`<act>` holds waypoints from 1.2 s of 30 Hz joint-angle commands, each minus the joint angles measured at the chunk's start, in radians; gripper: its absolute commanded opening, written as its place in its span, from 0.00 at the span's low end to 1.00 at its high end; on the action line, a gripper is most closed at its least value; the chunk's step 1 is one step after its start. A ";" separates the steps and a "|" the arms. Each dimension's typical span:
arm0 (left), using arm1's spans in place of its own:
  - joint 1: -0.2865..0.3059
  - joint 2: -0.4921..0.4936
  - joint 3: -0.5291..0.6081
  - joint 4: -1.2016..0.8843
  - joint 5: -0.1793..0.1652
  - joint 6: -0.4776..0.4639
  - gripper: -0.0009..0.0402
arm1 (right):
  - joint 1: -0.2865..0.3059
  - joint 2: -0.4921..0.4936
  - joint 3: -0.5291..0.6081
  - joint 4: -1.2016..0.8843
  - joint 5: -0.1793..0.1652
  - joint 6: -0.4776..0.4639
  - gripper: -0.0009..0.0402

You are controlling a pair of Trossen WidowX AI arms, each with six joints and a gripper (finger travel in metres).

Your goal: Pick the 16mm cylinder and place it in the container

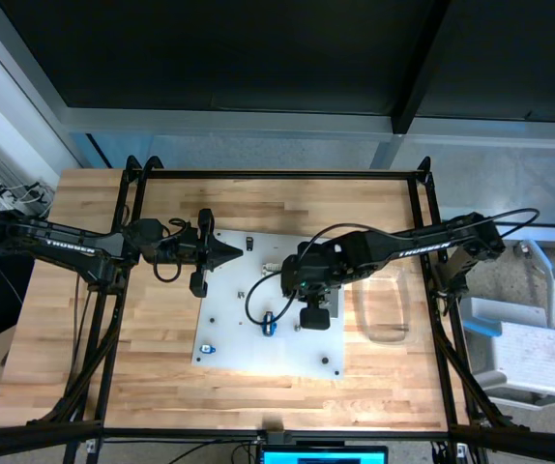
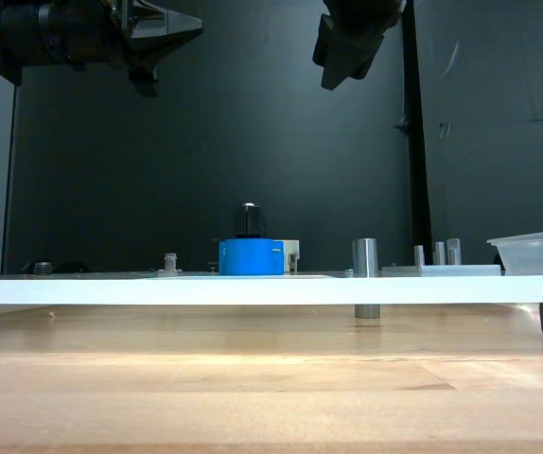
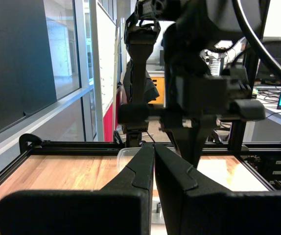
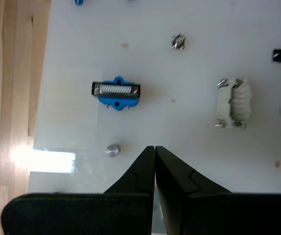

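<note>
Jaws of the right gripper are pressed together, high above the white board. The 16mm cylinder stands on the board beneath them, untouched. It sits just to one side of the tips, between them and the blue connector.

The right wrist view shows only the peg's round silver top. The low view shows it upright in profile, with its lower end poking out beneath the board and both grippers well above it. The high view shows it only as a speck beside the right arm's wrist.

The left gripper hangs over the board's left edge. Its jaws are also together and point across at the right arm.

The container rests on the wooden desk just beside the board's right edge, under the right arm, with wood grain showing through its clear walls. The low view catches only its rim at the right border.
</note>
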 commanded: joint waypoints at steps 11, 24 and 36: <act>0.000 0.000 0.000 0.000 0.000 0.000 0.02 | 0.058 0.092 -0.001 -0.072 -0.004 0.056 0.02; 0.000 0.000 0.000 0.000 0.000 0.000 0.02 | 0.082 0.137 -0.005 -0.065 0.000 0.096 0.18; 0.000 0.000 0.000 0.000 0.000 0.000 0.02 | 0.098 0.210 0.009 -0.048 0.000 0.122 0.42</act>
